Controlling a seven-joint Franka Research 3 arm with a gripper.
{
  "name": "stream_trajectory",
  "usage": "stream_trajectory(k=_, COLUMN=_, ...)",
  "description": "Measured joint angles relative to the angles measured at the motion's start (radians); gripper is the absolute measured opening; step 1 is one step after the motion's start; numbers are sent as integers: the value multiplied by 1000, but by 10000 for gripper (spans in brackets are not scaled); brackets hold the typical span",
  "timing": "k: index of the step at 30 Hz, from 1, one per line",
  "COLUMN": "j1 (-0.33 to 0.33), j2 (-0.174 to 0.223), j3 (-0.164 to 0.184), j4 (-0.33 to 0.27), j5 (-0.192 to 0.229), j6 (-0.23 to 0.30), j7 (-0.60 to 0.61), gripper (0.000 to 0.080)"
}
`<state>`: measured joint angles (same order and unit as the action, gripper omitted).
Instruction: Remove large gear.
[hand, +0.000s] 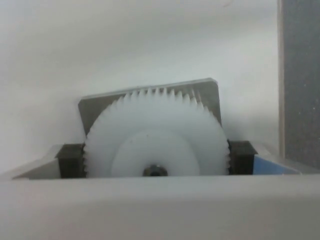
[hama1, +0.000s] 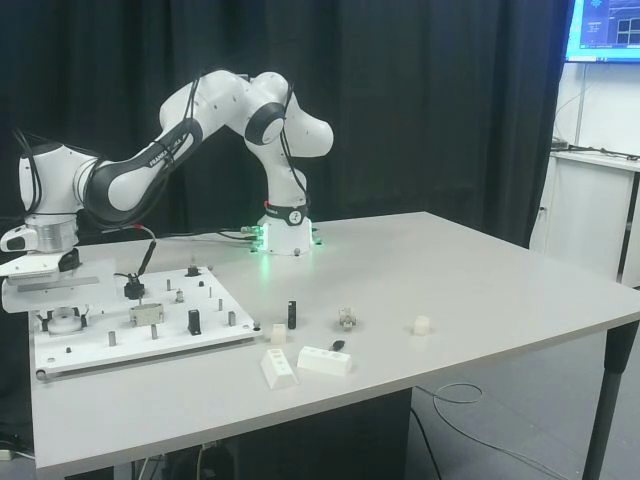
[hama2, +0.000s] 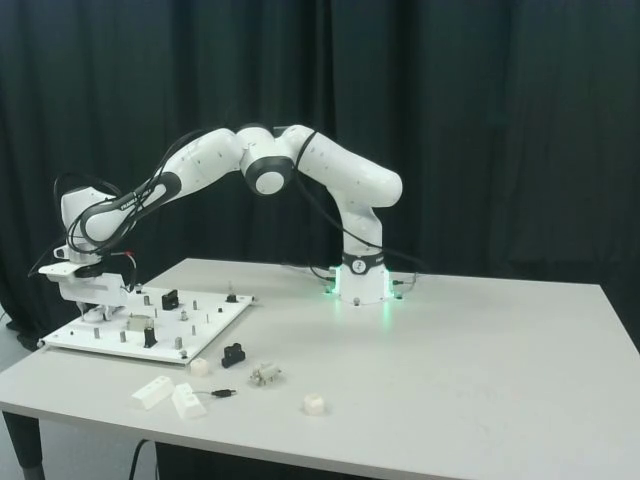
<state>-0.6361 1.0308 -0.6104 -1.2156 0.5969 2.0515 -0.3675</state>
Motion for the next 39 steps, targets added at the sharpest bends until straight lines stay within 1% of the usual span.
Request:
stream_trajectory(k=30, j1=3, j2=0, j3=-3, j4=-1, j5=0, j6=1, j7=5, gripper=599)
stream_trajectory(k=39, j1=6, j2=0, j3=-4, j4=-1, j5=-2, j6=4, j7=60, gripper=598)
